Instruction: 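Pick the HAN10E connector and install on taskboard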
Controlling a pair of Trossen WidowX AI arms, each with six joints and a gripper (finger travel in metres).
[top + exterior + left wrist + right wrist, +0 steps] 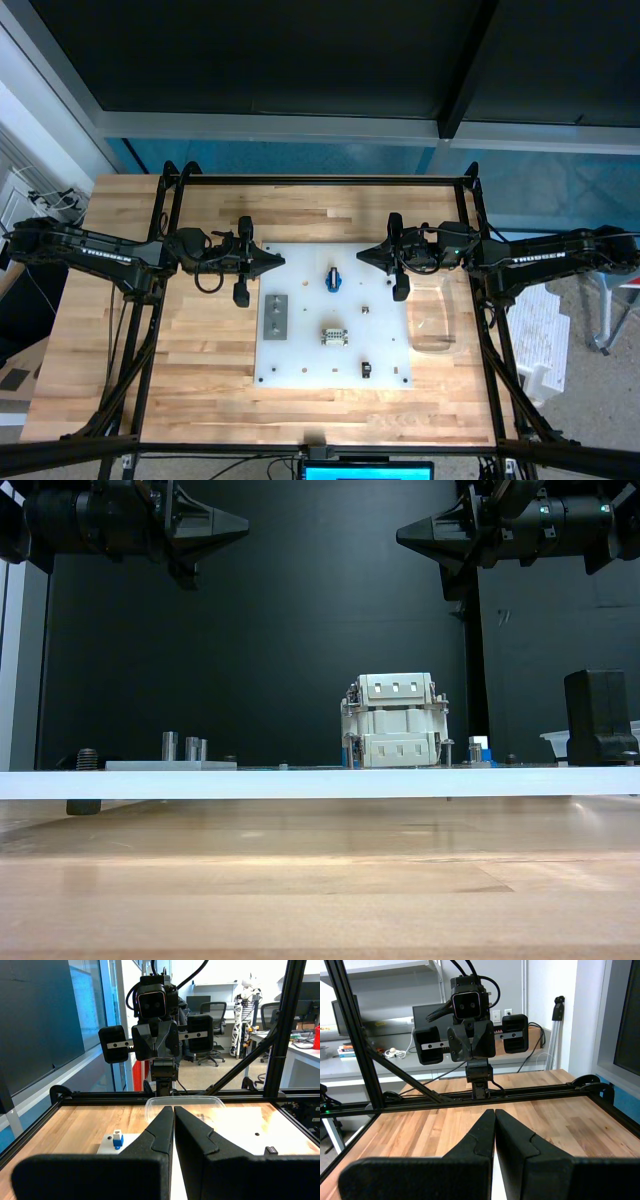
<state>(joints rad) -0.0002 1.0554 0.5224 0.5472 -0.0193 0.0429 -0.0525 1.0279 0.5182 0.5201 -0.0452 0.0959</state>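
Closest to you, the wooden worktop (150, 390) runs bare up to the white taskboard (300, 372). The board lies flat below both pincers and between them.

A small black part (367, 369) stands on the board's near side, nearer than the right pincer (360, 253) and well below it. Just past it, the HAN10E connector (334, 337) sits upright on the taskboard. It is roughly midway between your two pincers as seen from above, but nearer to you than either and well below them. Nothing touches it. In the low view the connector (393, 723) stands on the board with both pincers high above it.

A grey metal block (275, 316) lies on the board beneath and nearer than the left pincer (280, 262). A blue part (332, 279) stands farther back, almost on the line between the two tips. A clear tray (435, 320) rests on the worktop beside the board, under your right arm (530, 255).

Both arms reach in level from the worktop's edges, tips facing each other across the board and well apart. Your left pincer (174, 1110) has its fingers pressed together and carries nothing. The right pincer (494, 1112) is the same, closed on empty air.

Beyond them a black frame (320, 181) borders the worktop's far edge. Office chairs (212, 1035) and desks fill the room behind.
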